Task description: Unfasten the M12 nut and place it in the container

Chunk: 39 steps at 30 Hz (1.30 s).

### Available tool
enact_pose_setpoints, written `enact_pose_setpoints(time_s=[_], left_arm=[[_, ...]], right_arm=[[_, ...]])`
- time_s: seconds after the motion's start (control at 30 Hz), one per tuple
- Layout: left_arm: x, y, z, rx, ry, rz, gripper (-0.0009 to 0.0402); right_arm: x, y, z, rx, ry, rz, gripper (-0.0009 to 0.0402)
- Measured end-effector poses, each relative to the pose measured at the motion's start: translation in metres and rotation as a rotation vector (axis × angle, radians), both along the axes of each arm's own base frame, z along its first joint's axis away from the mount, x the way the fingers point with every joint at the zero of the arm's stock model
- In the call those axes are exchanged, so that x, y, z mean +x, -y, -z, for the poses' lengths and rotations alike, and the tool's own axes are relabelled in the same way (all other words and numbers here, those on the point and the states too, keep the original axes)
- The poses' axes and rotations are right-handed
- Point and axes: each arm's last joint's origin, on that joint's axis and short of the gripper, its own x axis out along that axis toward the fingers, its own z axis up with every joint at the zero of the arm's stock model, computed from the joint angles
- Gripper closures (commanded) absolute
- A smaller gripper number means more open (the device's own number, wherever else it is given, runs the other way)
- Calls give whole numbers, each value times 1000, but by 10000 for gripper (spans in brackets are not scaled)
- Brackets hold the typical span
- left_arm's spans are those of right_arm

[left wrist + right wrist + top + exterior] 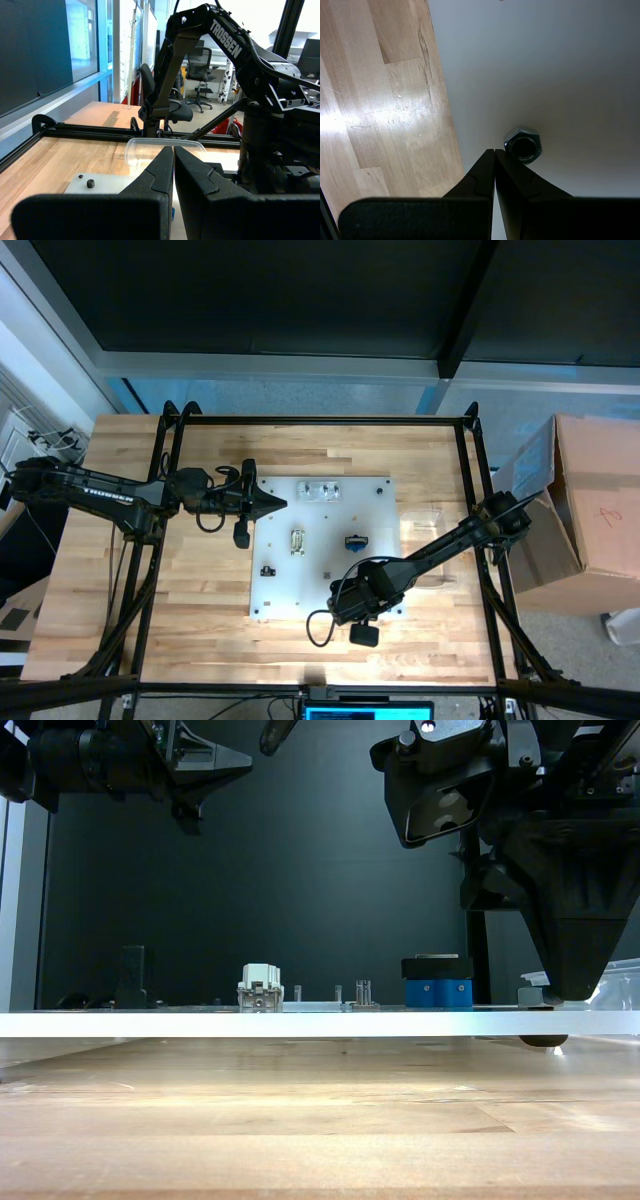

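Observation:
The silver M12 nut (522, 145) sits upright on the white board (560, 65), its hole filled dark as if on its stud. My right gripper (494, 150) is shut, fingertips pressed together with nothing between them, just beside the nut and apart from it. In the low view the right gripper (560, 992) reaches down to the board at the near right, with the nut (531, 990) a small grey piece beside its tip. The clear container (432, 540) lies off the board's right edge; no nut shows in it. My left gripper (278, 504) hovers shut over the board's far left.
A blue and black block (437, 982) and a white connector (260, 988) stand on the board (320, 550). A small black stud (90, 183) shows in the left wrist view. A black frame (320, 421) rings the table, and a cardboard box (585, 510) stands at the right.

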Motion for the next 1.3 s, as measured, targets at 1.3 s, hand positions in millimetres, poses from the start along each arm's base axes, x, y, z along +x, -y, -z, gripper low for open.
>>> enact_pose_setpoints(time_s=[1.3], left_arm=[[0, 0, 0, 0, 0, 0, 393]], right_arm=[[-5, 1, -18, 79, -28, 20, 393]])
